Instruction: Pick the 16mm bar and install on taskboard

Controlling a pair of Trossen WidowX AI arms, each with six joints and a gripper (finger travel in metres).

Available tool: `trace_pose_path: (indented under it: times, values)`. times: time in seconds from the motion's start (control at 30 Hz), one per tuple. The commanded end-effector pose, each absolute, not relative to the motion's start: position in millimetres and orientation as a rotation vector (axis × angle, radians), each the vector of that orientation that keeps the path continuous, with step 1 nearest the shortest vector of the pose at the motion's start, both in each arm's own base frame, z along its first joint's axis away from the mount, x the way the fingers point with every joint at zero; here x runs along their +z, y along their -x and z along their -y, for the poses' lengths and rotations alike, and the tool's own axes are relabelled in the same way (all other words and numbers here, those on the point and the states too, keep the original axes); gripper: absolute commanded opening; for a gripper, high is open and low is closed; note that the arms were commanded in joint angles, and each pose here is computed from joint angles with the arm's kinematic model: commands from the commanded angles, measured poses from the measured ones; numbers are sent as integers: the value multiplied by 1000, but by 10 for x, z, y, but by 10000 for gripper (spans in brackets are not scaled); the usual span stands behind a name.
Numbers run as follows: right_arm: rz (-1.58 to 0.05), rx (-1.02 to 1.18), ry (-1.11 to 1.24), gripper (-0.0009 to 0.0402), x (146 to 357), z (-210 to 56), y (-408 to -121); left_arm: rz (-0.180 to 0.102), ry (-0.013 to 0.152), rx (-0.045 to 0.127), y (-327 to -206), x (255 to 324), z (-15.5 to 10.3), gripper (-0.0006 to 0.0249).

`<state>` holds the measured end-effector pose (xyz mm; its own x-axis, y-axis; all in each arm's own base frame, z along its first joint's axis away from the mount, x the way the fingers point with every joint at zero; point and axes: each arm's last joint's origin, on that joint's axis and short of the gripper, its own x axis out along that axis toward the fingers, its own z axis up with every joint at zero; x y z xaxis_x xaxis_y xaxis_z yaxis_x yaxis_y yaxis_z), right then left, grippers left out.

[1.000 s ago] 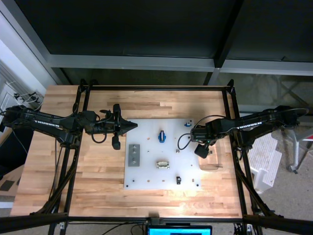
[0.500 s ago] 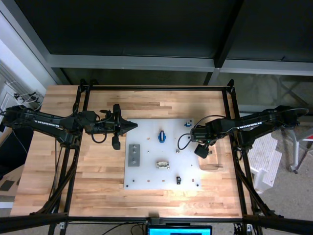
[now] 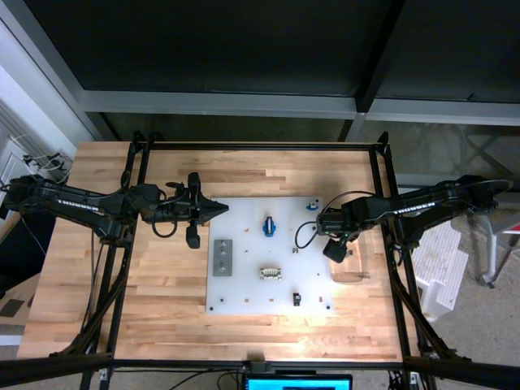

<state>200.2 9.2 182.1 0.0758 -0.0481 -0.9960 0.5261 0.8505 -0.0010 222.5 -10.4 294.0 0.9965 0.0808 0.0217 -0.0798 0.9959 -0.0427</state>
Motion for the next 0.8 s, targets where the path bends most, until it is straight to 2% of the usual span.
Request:
trace_pose_path:
  times: [0.03, 0.8]
  values:
    - [-1438, -449, -410, 259, 1822, -92, -2005, 23, 41, 80, -2225, 2940, 104, 1]
    - [-1431, -445, -411, 259, 1822, -92, -2013, 23, 41, 81, -2225, 2940, 103, 1]
